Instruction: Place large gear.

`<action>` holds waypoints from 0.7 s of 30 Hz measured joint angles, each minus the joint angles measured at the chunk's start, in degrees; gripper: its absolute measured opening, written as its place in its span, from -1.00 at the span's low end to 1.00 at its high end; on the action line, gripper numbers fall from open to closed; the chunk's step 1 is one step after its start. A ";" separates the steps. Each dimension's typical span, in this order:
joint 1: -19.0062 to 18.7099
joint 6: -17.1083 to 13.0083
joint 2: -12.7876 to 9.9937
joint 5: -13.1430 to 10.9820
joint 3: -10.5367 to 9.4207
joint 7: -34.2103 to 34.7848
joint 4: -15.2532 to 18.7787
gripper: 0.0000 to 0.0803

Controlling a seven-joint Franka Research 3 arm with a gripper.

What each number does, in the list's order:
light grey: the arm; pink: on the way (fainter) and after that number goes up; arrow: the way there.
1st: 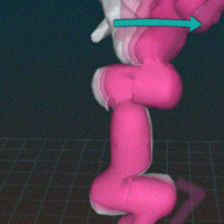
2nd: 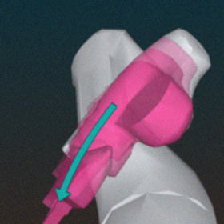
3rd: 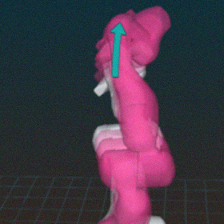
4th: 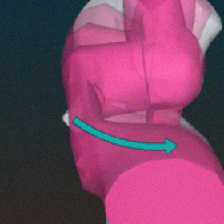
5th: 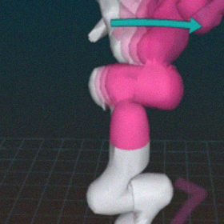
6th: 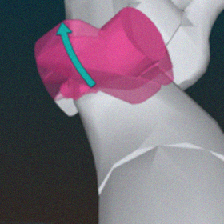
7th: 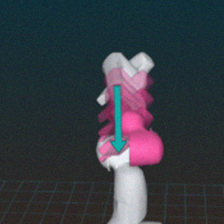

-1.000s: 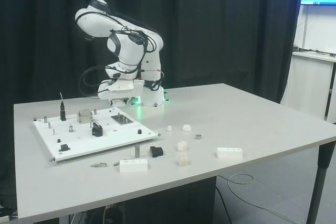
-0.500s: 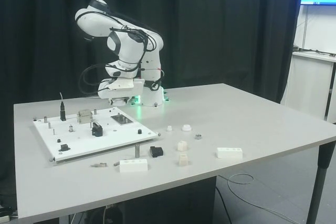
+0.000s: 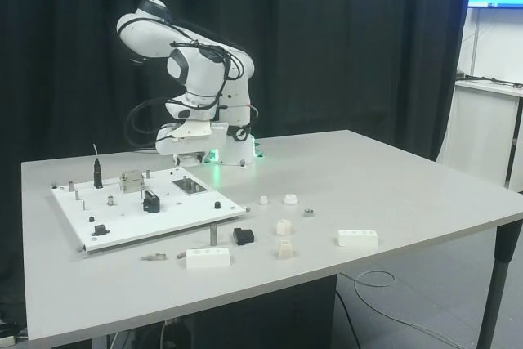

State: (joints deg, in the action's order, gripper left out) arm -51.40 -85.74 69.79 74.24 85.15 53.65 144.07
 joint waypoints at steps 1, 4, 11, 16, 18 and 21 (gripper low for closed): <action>-0.09 -0.55 0.03 -0.20 0.00 0.00 0.00 0.49; -0.45 -2.06 0.07 -1.07 0.00 0.00 0.03 0.49; -2.39 -5.25 0.11 -3.59 0.10 0.45 0.51 0.49; -5.13 -6.97 0.12 -5.41 0.23 2.82 0.99 0.49; -6.65 -7.59 0.12 -6.15 0.33 4.17 1.16 0.49; -9.33 -8.42 0.13 -7.10 0.54 6.37 1.27 0.49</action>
